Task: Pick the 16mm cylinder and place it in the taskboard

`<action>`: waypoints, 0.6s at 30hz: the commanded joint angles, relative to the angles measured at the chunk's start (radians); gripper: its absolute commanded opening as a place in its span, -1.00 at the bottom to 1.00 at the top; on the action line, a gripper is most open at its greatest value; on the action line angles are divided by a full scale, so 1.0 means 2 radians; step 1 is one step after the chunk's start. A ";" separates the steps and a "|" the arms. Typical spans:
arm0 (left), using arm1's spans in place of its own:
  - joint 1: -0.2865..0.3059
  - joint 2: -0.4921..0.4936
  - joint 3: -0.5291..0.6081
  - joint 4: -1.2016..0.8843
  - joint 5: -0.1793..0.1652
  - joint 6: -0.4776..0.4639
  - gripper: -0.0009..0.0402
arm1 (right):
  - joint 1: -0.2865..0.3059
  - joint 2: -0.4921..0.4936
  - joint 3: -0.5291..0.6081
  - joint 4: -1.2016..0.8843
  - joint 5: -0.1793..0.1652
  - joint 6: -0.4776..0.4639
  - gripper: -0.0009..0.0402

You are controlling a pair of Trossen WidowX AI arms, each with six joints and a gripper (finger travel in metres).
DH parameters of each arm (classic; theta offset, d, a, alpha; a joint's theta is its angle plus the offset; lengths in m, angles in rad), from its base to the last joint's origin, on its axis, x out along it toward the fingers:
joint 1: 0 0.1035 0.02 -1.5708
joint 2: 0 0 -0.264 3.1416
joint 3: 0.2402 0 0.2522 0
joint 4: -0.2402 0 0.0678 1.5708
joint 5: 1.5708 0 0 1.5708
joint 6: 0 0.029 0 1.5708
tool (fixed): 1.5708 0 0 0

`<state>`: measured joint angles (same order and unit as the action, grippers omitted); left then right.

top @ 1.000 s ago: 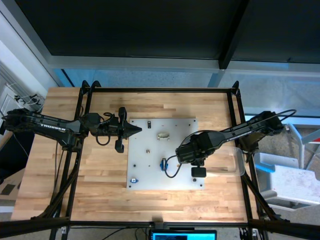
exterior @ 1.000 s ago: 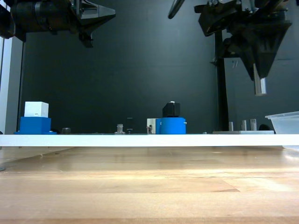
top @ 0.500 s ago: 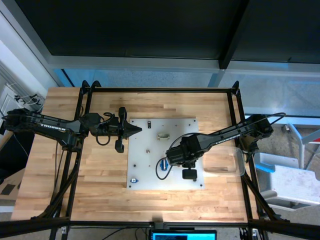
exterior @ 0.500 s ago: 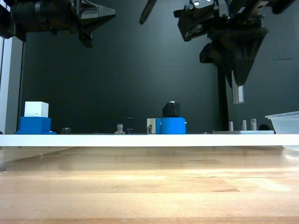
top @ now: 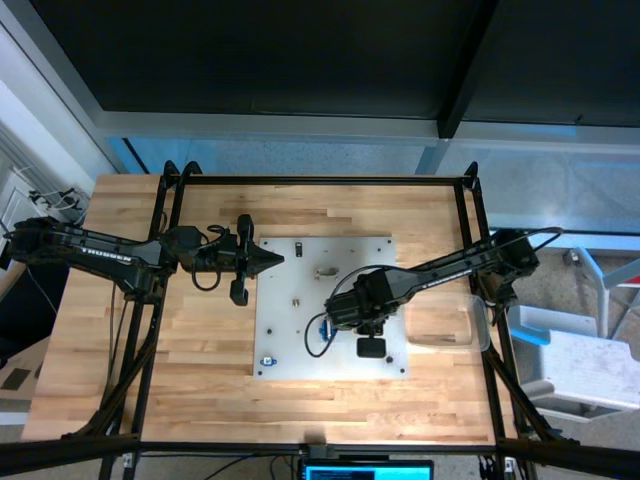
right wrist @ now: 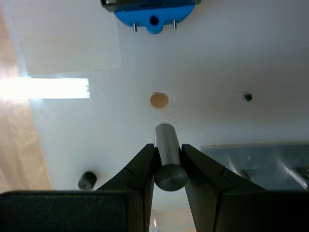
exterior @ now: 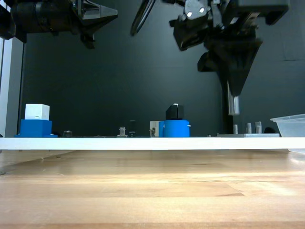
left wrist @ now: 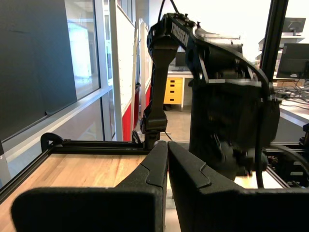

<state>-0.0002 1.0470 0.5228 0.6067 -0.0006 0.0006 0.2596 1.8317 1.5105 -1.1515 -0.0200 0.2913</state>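
Fingers (right wrist: 137,174) of the right gripper (right wrist: 167,147) pinch the 16mm cylinder (right wrist: 166,135), long axis vertical, above the taskboard (right wrist: 217,58) toward its near-right corner; left gripper (left wrist: 167,145), fingers pressed together, hangs above its far-left corner; clear tray (top: 440,322) beside its right edge.

A clear plastic tray (top: 447,322) lies on the wooden table (top: 120,380), near the right gripper (exterior: 233,93) on its outer side. A black frame (top: 320,181) rings the tabletop. Beyond the left gripper (left wrist: 167,149), what appears to be a yellow drawer cabinet (left wrist: 173,91) stands in a bright office.
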 commanded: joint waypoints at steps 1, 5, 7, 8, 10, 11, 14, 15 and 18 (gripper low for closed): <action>0.000 0.000 0.000 0.000 0.000 0.000 -0.96 | -0.001 0.006 0.002 0.009 -0.004 -0.007 -0.81; 0.000 0.000 0.000 0.000 0.000 0.000 -0.96 | -0.003 0.012 0.002 0.014 -0.004 -0.008 -0.81; 0.000 0.000 0.000 0.000 0.000 0.000 -0.96 | -0.003 0.016 0.002 0.019 -0.004 -0.009 -0.81; 0.000 0.000 0.000 0.000 0.000 0.000 -0.96 | -0.003 0.019 0.002 0.022 -0.005 -0.009 -0.81; 0.000 0.000 0.000 0.000 0.000 0.000 -0.96 | -0.004 0.021 0.002 0.024 -0.005 -0.009 -0.81; 0.000 0.000 0.000 0.000 0.000 0.000 -0.96 | -0.004 0.023 0.002 0.025 -0.005 -0.009 -0.81; 0.000 0.000 0.000 0.000 0.000 0.000 -0.96 | -0.004 0.028 0.002 0.030 -0.005 -0.009 -0.81; 0.000 0.000 0.000 0.000 0.000 0.000 -0.96 | -0.004 0.028 0.002 0.031 -0.005 -0.009 -0.81; 0.000 0.000 0.000 0.000 0.000 0.000 -0.96 | -0.006 0.031 0.001 0.033 -0.004 -0.011 -0.81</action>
<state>-0.0002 1.0470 0.5228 0.6071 -0.0002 0.0006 0.2501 1.8927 1.5139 -1.0870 -0.0288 0.2703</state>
